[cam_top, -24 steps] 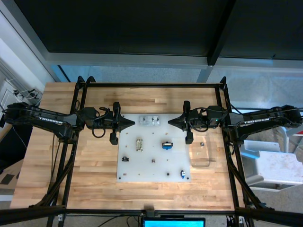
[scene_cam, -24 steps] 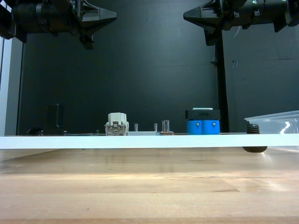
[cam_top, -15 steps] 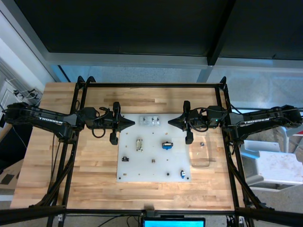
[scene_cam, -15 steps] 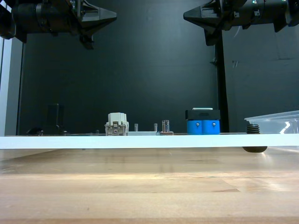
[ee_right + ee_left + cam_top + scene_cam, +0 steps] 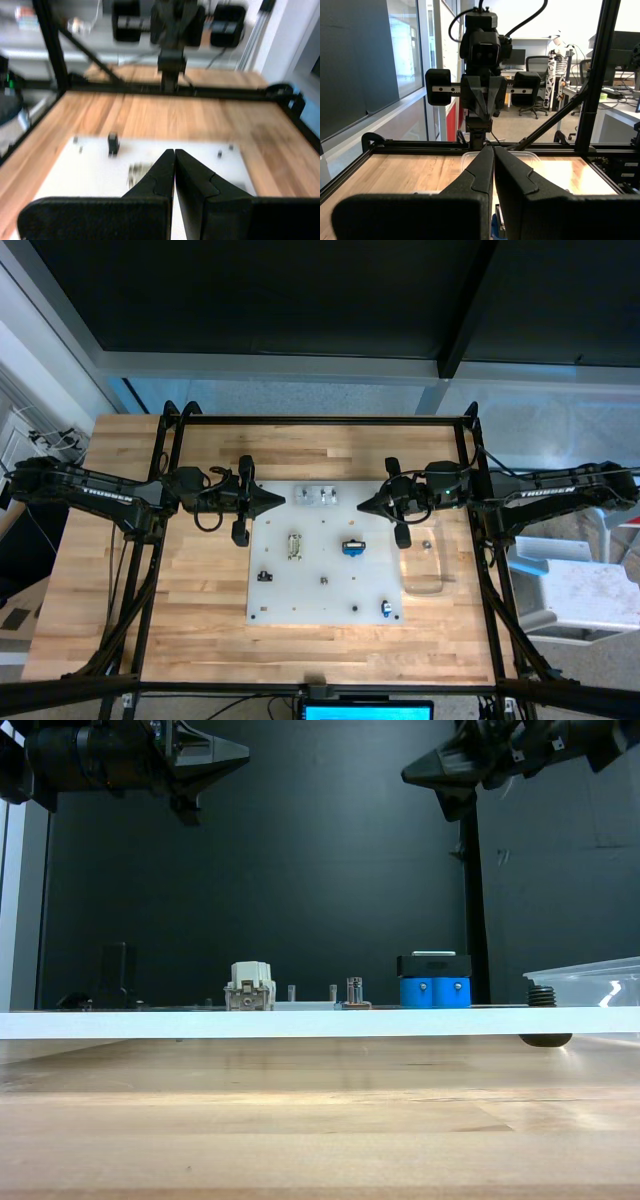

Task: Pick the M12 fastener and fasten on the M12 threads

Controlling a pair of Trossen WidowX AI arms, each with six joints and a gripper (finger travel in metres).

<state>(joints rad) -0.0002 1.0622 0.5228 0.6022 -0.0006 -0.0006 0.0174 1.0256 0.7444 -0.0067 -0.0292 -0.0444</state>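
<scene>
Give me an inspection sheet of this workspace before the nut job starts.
Surface: wooden table carrying white board.
Job's things: M12 nut lying in clear tray; stud bare, ribs showing.
Clutter: pale connector, blue connector block, silver post on the board.
Grippers: left hand shut, empty, high above board's far left; right hand shut, empty, high above board's far right.
Cables: black cable loops at both wrists; none on the board.
Surroundings: black frame, dark backdrop.
</scene>
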